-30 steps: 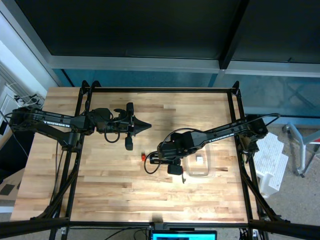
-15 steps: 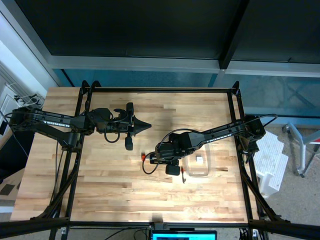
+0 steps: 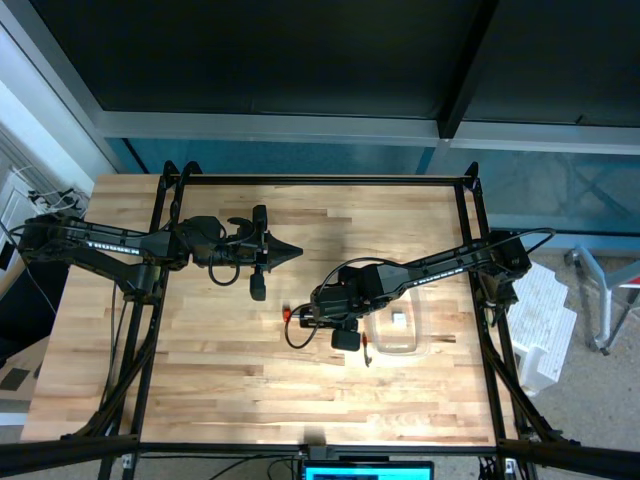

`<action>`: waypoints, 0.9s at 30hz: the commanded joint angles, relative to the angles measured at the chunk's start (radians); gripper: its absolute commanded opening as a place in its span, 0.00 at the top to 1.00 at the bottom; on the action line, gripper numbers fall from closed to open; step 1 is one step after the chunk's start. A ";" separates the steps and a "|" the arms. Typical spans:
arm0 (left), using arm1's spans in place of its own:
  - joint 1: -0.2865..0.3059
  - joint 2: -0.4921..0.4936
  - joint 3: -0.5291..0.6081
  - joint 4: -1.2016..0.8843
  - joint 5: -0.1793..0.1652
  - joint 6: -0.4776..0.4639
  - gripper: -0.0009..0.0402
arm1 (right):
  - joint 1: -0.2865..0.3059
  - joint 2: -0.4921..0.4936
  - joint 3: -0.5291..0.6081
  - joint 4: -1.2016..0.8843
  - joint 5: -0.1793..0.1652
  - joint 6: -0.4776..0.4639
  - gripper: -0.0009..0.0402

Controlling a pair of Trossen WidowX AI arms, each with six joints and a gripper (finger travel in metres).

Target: Pick the rca connector and install on the hub

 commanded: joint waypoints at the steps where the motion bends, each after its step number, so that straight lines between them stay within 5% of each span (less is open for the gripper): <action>1: 0.000 0.000 0.000 0.000 0.000 0.000 0.98 | 0.010 0.000 0.000 -0.001 -0.005 0.032 0.64; 6: 0.000 0.000 0.000 0.000 0.000 0.000 0.98 | 0.047 0.000 0.000 -0.003 -0.005 0.146 0.64; 19: 0.000 0.000 0.000 0.000 0.000 0.000 0.98 | 0.117 0.005 -0.005 -0.013 -0.008 0.679 0.64; 27: 0.000 0.000 0.000 0.000 0.000 0.000 0.98 | 0.142 0.036 -0.005 -0.015 -0.104 0.954 0.64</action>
